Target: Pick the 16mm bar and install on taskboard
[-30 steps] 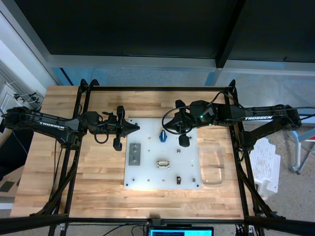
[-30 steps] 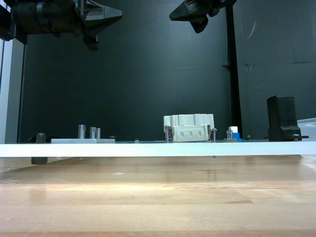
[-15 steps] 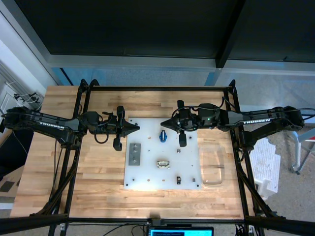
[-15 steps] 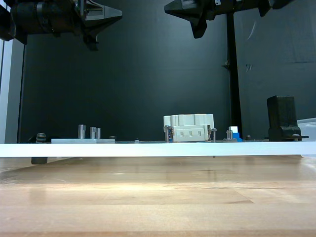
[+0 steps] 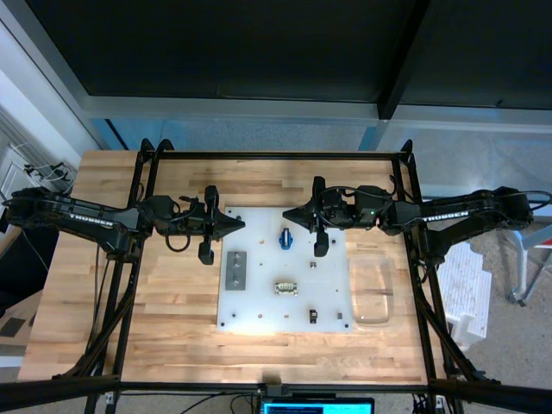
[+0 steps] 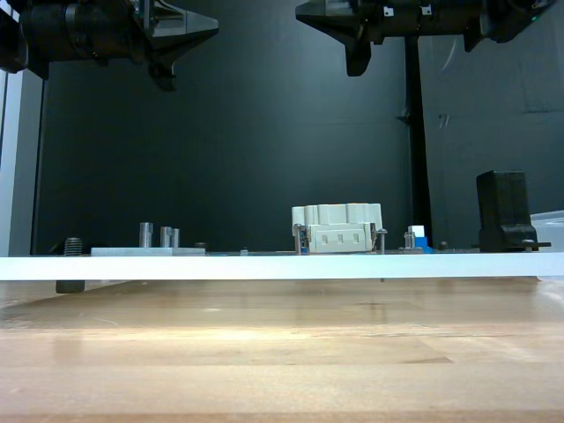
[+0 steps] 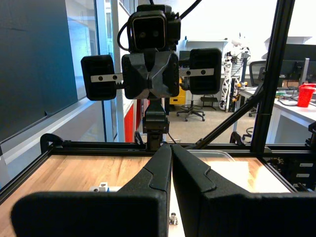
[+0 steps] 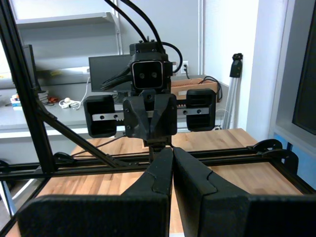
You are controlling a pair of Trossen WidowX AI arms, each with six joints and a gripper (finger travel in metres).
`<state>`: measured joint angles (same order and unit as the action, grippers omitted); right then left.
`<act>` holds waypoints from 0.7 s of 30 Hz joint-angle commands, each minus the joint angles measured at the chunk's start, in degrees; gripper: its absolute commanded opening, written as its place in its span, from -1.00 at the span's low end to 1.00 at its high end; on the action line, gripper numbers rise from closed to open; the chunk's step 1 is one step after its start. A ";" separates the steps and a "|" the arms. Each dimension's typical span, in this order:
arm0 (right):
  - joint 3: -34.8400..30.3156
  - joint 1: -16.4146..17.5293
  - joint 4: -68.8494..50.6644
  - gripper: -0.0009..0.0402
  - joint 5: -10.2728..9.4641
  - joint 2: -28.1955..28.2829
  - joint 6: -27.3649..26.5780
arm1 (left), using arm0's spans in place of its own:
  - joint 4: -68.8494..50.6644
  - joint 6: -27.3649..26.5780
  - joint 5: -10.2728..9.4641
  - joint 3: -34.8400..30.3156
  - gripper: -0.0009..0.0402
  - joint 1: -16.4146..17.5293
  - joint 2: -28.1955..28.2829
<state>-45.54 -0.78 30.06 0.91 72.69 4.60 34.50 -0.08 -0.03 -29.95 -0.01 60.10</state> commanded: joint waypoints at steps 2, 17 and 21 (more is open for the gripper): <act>1.62 -0.02 1.55 -0.96 0.17 0.04 0.07 | 0.02 0.02 0.02 0.00 -0.96 0.02 0.00; 4.72 -0.57 2.40 -0.96 0.72 0.04 0.68 | 0.02 0.02 0.02 0.00 -0.96 0.02 0.00; 5.14 -0.76 3.02 -0.96 -0.09 0.04 0.52 | 0.02 0.02 0.02 0.00 -0.96 0.02 0.00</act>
